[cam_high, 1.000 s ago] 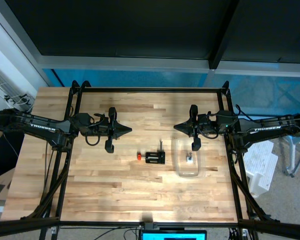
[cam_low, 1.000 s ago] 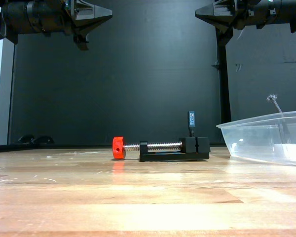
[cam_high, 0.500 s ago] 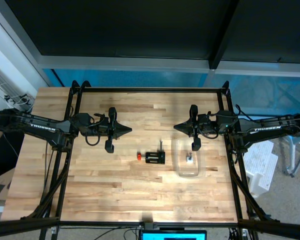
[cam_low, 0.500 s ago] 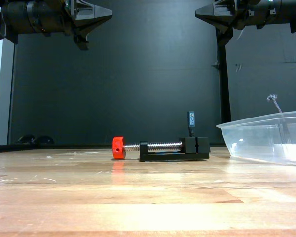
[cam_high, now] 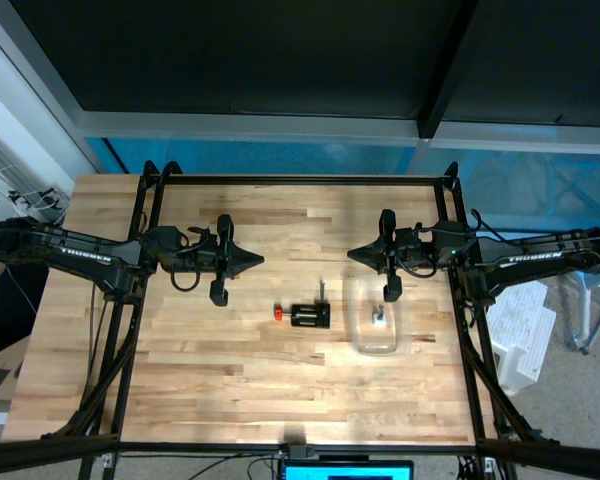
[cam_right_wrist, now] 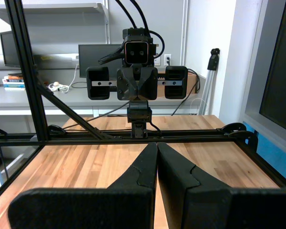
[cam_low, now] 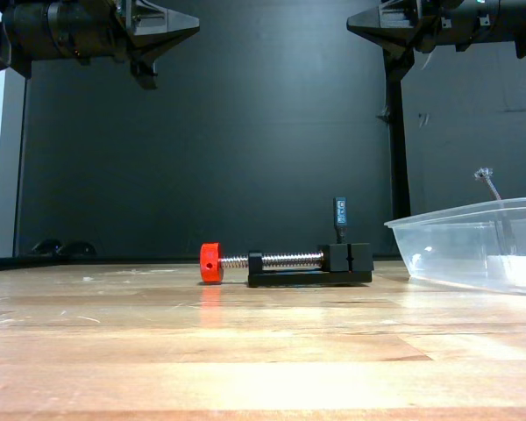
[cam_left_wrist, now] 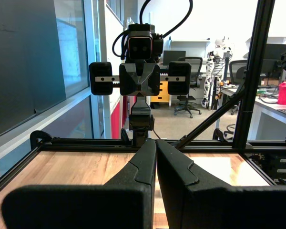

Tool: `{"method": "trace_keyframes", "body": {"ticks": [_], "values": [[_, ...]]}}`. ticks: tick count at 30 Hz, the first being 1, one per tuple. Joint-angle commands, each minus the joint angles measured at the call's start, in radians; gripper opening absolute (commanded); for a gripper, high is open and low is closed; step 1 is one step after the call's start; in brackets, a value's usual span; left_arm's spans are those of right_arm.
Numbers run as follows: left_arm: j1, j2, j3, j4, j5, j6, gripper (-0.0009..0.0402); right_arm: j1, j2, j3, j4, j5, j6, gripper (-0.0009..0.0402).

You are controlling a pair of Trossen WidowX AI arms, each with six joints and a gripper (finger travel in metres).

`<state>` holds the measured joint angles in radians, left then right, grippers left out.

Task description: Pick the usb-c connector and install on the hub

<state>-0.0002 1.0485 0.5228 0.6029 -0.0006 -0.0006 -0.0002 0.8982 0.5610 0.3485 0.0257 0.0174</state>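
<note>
The left end effector [cam_high: 256,260] and right end effector [cam_high: 352,255] hang high above the counter [cam_high: 230,380], tips facing each other, both pinched closed and empty. The connector [cam_high: 378,319] lies in a clear tray [cam_high: 376,350] beneath the right end effector. The hub [cam_high: 310,316] sits on the counter below and between them.

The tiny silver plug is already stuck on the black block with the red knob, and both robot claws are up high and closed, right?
Not quite. In the high view the usb-c connector lies in the clear tray, apart from the hub. The rest is right: the left gripper and the right gripper hang high over the table, both shut.
</note>
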Motion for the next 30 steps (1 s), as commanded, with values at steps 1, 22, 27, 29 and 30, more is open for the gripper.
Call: {"method": "trace_keyframes", "body": {"ticks": [1,22,27,29,30], "values": [[0.0,0.0,0.0,0.0,0.0,0.0,0.0,0.0,0.0,0.0,0.0,0.0,0.0,0.0],[0.0,0.0,0.0,0.0,0.0,0.0,0.0,0.0,-0.001,0.0,-0.016,0.1,-0.02,0.0],[0.0,0.0,0.0,0.0,0.0,0.0,0.0,0.001,-0.002,0.0,-0.098,0.028,0.0,0.0],[0.0,0.0,0.0,0.0,0.0,0.0,0.0,0.001,-0.002,0.006,-0.14,0.02,0.002,0.0],[0.0,0.0,0.0,0.0,0.0,0.0,0.0,0.002,-0.002,0.017,-0.18,-0.001,0.001,0.0]]}}
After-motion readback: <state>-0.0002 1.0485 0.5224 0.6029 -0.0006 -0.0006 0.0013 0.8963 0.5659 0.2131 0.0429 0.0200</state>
